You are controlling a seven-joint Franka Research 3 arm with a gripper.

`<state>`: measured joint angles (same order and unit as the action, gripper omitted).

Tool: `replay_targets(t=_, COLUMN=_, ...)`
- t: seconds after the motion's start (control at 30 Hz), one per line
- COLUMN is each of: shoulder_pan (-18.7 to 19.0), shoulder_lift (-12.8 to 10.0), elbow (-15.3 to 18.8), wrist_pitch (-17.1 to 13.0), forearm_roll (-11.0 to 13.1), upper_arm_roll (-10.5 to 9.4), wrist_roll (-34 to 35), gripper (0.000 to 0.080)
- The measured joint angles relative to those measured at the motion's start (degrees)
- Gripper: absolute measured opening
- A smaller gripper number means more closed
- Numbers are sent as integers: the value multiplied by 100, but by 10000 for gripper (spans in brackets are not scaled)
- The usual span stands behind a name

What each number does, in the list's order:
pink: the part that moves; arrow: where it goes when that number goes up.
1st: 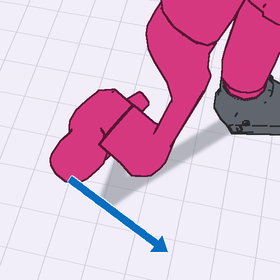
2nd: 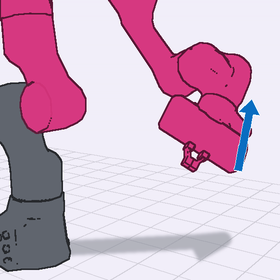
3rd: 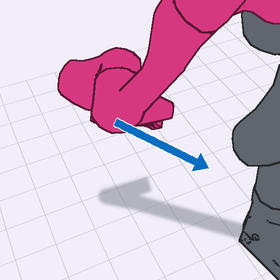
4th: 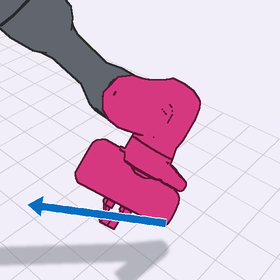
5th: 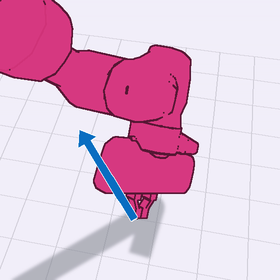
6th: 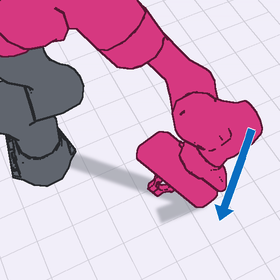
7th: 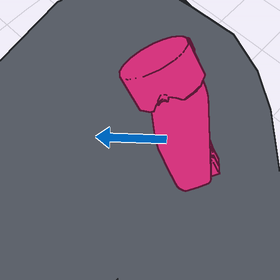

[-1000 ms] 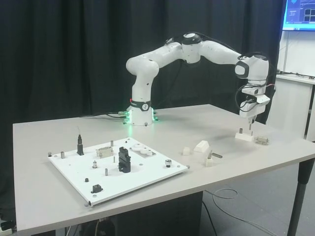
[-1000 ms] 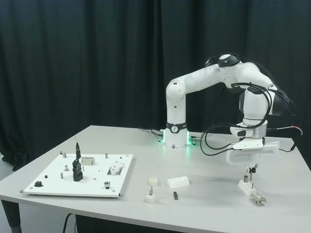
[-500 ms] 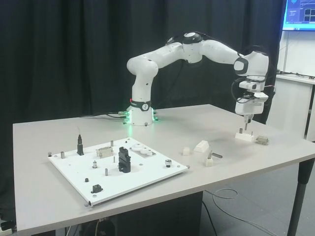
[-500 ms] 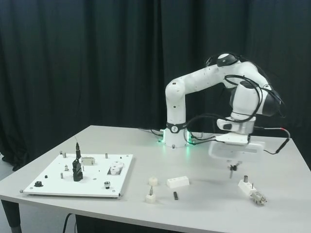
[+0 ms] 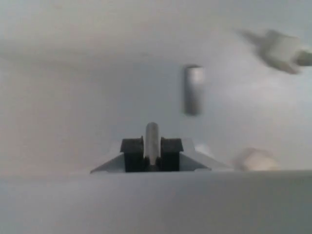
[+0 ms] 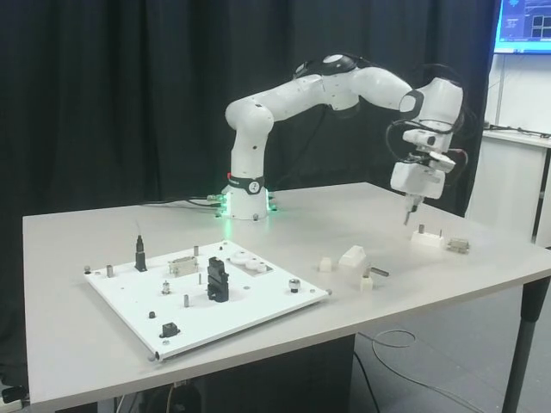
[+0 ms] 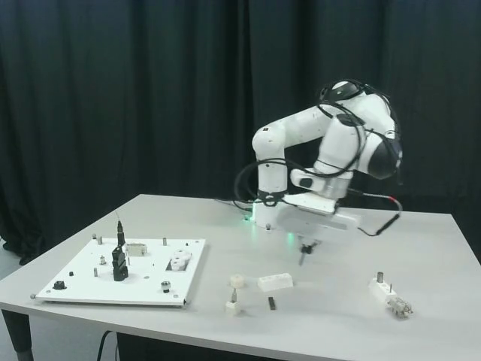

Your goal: Insert round peg 2.

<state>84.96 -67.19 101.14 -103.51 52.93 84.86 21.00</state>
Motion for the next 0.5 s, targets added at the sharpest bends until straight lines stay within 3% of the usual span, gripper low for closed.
replay_targets(t=0.23, shoulder_pan=-433, shoulder_lift=-7, elbow=111, wrist_pitch=0, forearm_roll=-203, upper_arm_roll=154, wrist_roll=-623, gripper=68)
replay_targets(t=0.5, shoulder_pan=-1022, shoulder_lift=-50, elbow=188, wrist_pitch=-3, forearm_roll=-272, upper_arm_roll=312, wrist_roll=-1422, gripper=68)
